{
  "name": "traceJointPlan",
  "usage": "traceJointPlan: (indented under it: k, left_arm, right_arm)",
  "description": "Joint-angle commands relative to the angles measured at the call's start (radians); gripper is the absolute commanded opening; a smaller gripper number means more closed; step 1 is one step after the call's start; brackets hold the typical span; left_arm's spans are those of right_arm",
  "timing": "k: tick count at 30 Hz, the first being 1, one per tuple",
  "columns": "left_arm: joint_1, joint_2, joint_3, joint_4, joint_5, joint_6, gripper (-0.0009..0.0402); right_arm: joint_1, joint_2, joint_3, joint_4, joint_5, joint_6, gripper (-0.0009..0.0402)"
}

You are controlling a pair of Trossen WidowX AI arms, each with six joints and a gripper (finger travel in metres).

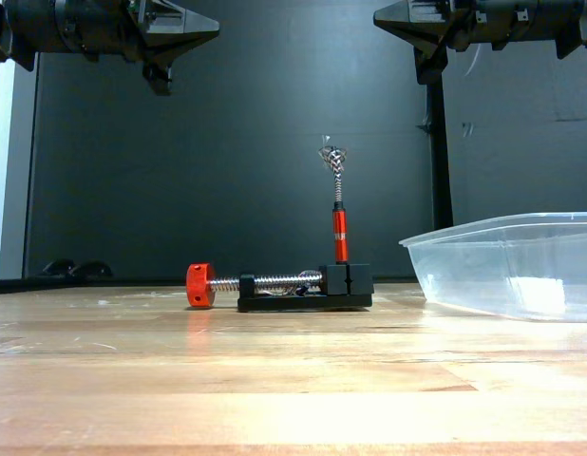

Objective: Pick the rca connector and install on the hub

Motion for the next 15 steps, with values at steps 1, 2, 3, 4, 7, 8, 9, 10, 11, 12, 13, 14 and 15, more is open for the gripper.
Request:
traceJointPlan:
  k: [1, 2, 3, 4, 7, 8, 9, 10, 11, 12, 13, 14, 15]
  left_arm:
    - [0.000, 0.000, 0.000, 0.000, 0.000, 0.000, 0.0000]
    - [0.000, 0.000, 0.000, 0.000, 0.000, 0.000, 0.0000]
    - [0.000, 0.000, 0.000, 0.000, 0.000, 0.000, 0.0000]
    - [0.000, 0.000, 0.000, 0.000, 0.000, 0.000, 0.0000]
    - [0.000, 0.000, 0.000, 0.000, 0.000, 0.000, 0.0000]
    - [0.000, 0.000, 0.000, 0.000, 0.000, 0.000, 0.0000]
    - [0.000, 0.000, 0.000, 0.000, 0.000, 0.000, 0.0000]
    - [0.000, 0.000, 0.000, 0.000, 0.000, 0.000, 0.0000]
    - [0.000, 0.000, 0.000, 0.000, 0.000, 0.000, 0.0000]
    - [0.000, 0.000, 0.000, 0.000, 0.000, 0.000, 0.0000]
    - [0.000, 0.000, 0.000, 0.000, 0.000, 0.000, 0.0000]
    - [0.000, 0.000, 0.000, 0.000, 0.000, 0.000, 0.0000]
    - [0.000, 0.000, 0.000, 0.000, 0.000, 0.000, 0.0000]
  right_arm:
    - [0.000, 0.001, 0.001, -0.002, 0.002, 0.001, 0.0000]
    - [0.000, 0.001, 0.001, -0.003, 0.001, 0.001, 0.0000]
    - [0.000, 0.001, 0.001, -0.004, 0.001, 0.001, 0.0000]
    - [0.000, 0.001, 0.001, -0.006, 0.002, 0.001, 0.0000]
    - [0.000, 0.001, 0.001, -0.011, 0.001, 0.001, 0.0000]
    - [0.000, 0.001, 0.001, -0.014, 0.002, 0.001, 0.0000]
    - [0.000, 0.001, 0.001, -0.020, 0.002, 0.001, 0.0000]
    - [0.000, 0.001, 0.001, -0.025, 0.001, 0.001, 0.0000]
    - [0.000, 0.001, 0.001, -0.029, 0.001, 0.002, 0.0000]
    - [0.000, 0.001, 0.001, -0.031, 0.002, 0.002, 0.0000]
    - [0.000, 0.001, 0.001, -0.031, 0.002, 0.001, 0.0000]
    - [0.000, 0.001, 0.001, -0.031, 0.002, 0.001, 0.0000]
    - [0.000, 0.001, 0.001, -0.031, 0.002, 0.001, 0.0000]
